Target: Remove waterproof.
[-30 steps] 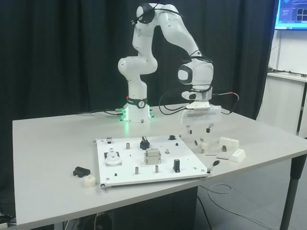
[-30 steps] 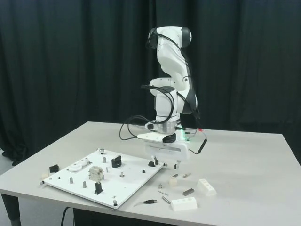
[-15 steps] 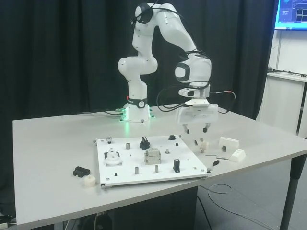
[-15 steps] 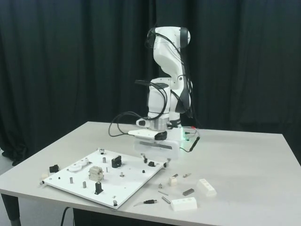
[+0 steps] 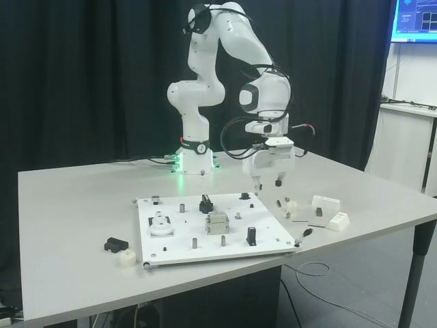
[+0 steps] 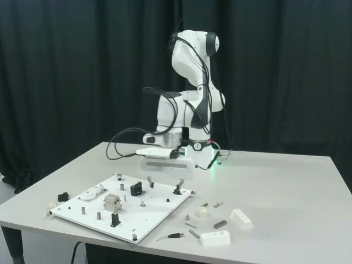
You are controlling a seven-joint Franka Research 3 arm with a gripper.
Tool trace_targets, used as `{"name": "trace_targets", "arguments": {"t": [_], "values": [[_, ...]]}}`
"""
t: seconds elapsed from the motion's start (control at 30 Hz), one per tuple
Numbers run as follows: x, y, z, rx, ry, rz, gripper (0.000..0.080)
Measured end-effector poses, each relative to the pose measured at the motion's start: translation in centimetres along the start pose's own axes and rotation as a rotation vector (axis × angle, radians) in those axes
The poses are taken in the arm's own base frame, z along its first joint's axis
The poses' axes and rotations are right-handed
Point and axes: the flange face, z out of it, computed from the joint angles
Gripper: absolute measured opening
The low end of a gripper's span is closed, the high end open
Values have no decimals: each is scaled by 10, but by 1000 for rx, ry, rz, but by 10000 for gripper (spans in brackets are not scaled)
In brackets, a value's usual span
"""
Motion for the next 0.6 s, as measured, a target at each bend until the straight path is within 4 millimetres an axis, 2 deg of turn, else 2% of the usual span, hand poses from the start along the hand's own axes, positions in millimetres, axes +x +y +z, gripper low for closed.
{"name": "trace_targets", "arguments": {"t": [0.6], "values": [[60,44,-37,-34,-26,-276,800]]}}
